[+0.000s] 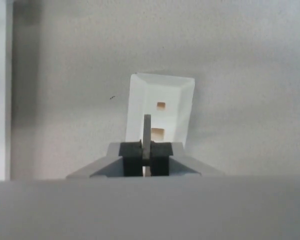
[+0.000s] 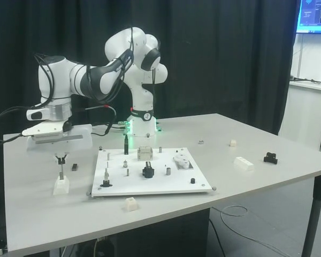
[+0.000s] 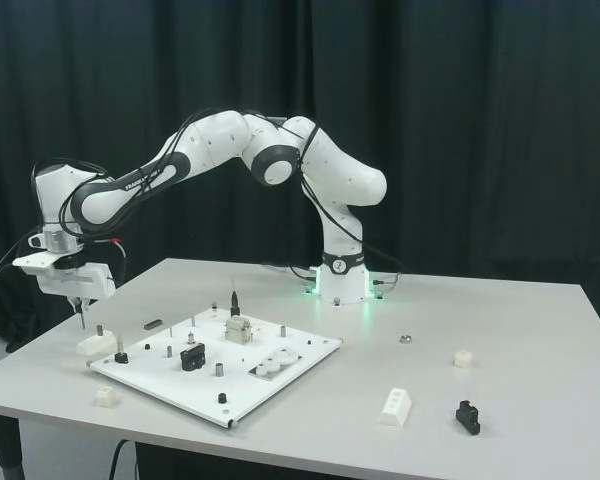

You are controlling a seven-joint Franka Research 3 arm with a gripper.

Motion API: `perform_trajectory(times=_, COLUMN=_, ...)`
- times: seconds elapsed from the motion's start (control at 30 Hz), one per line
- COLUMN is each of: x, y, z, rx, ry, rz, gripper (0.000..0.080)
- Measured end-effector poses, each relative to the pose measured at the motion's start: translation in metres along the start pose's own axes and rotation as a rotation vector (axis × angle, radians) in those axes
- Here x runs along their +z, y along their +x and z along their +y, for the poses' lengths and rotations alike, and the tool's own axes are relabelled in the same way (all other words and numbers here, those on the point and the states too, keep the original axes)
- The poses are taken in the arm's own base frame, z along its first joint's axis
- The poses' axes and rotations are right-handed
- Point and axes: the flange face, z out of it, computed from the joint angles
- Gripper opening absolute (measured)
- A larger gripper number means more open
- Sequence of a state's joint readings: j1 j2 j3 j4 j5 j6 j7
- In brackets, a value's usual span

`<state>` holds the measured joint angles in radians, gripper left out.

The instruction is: Insert square peg 1.

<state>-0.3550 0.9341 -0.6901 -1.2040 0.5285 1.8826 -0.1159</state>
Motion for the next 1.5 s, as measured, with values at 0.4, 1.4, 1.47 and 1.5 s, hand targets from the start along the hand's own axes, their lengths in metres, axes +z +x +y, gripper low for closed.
perform_trajectory(times=0.4, x=-0.005, y=-0.009, z=-0.002, rx=-0.009, ry=-0.006, rz=-0.066, gripper=0.0026)
perform_trajectory(times=1.4, x=-0.045, y=-0.106, z=-0.052, rx=0.084, ry=-0.025, rz=-0.276, gripper=0.0026)
perform_trajectory(times=1.47, x=-0.05, y=-0.113, z=-0.057, rx=0.089, ry=-0.023, rz=-0.272, gripper=0.0026)
perform_trajectory(times=1.5, x=-0.052, y=-0.117, z=-0.06, rx=0.094, ry=-0.023, rz=-0.27, gripper=0.0026)
